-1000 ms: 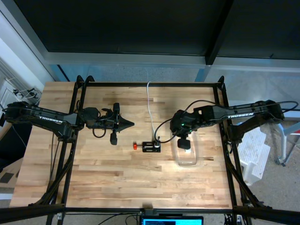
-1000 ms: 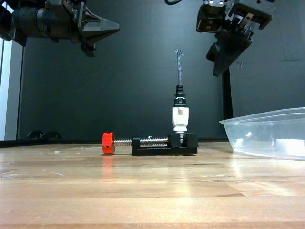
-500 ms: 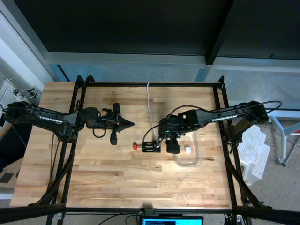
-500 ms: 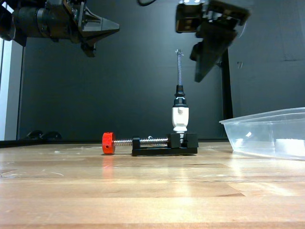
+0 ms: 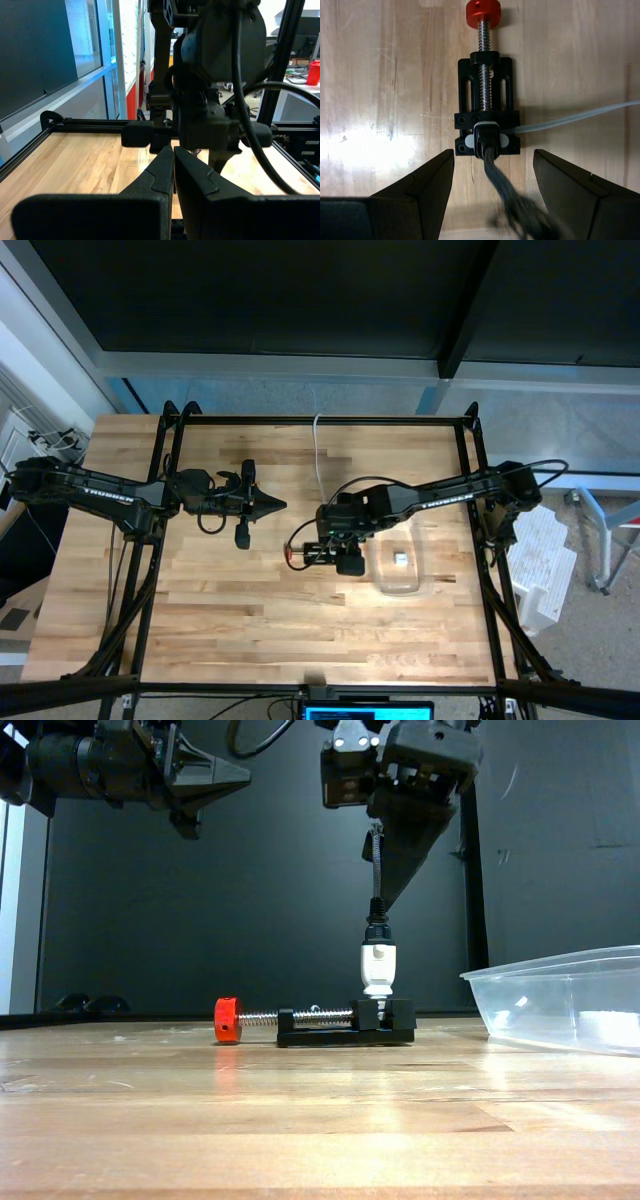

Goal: Remove the power plug from the receptacle and place in the container

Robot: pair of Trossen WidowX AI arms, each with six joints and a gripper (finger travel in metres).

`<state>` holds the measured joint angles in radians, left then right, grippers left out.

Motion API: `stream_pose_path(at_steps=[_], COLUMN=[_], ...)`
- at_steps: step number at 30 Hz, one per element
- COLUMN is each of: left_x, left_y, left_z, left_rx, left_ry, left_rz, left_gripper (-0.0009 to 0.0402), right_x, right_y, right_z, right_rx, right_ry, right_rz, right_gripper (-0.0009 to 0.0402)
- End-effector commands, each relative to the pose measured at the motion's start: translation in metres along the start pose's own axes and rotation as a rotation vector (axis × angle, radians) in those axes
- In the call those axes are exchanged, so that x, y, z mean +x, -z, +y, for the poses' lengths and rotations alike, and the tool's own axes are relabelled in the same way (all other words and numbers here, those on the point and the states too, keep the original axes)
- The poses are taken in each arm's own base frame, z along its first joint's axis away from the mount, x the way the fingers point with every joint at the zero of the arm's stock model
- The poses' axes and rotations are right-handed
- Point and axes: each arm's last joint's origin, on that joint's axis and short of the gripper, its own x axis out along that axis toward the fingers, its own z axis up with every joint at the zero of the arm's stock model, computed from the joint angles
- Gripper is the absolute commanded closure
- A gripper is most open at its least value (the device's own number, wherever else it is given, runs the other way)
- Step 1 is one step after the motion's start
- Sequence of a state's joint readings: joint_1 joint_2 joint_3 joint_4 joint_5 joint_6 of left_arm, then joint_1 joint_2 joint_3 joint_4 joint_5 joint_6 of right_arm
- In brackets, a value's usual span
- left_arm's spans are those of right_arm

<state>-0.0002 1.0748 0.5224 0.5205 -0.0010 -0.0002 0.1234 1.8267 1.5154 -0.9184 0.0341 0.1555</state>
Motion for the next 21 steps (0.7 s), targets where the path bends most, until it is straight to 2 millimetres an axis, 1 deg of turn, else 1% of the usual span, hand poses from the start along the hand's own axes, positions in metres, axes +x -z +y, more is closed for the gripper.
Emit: stream_pose_path(at_steps=[1, 4, 12, 14, 21], left_x=[0.000, 0.000, 0.000, 0.000, 0.000], left_y=[0.000, 0.000, 0.000, 0.000, 0.000], left_z=[0.000, 0.000, 0.000, 0.000, 0.000], left_rx=[0.000, 0.000, 0.000, 0.000, 0.000], left_ry=[0.000, 0.000, 0.000, 0.000, 0.000], left_rz=[-0.001, -0.001, -0.001, 0.000, -0.001], left_gripper=[0.0393, 0.0393, 0.0393, 0.0393, 0.0393], right_x=[0.006, 0.012, 0.014, 0.019, 0.023], right_y=[-0.001, -0.002, -0.001, -0.002, -0.003], right_z=[0.003, 0.004, 0.005, 0.006, 0.007], right_rx=[-0.007, -0.010, -0.013, -0.014, -0.015], right_ry=[-0.001, -0.001, 0.023, 0.024, 0.024], right_rz=[0.006, 0.012, 0.010, 0.016, 0.017], right_gripper=[0.0173, 0.0173, 0.0173, 0.0173, 0.0174])
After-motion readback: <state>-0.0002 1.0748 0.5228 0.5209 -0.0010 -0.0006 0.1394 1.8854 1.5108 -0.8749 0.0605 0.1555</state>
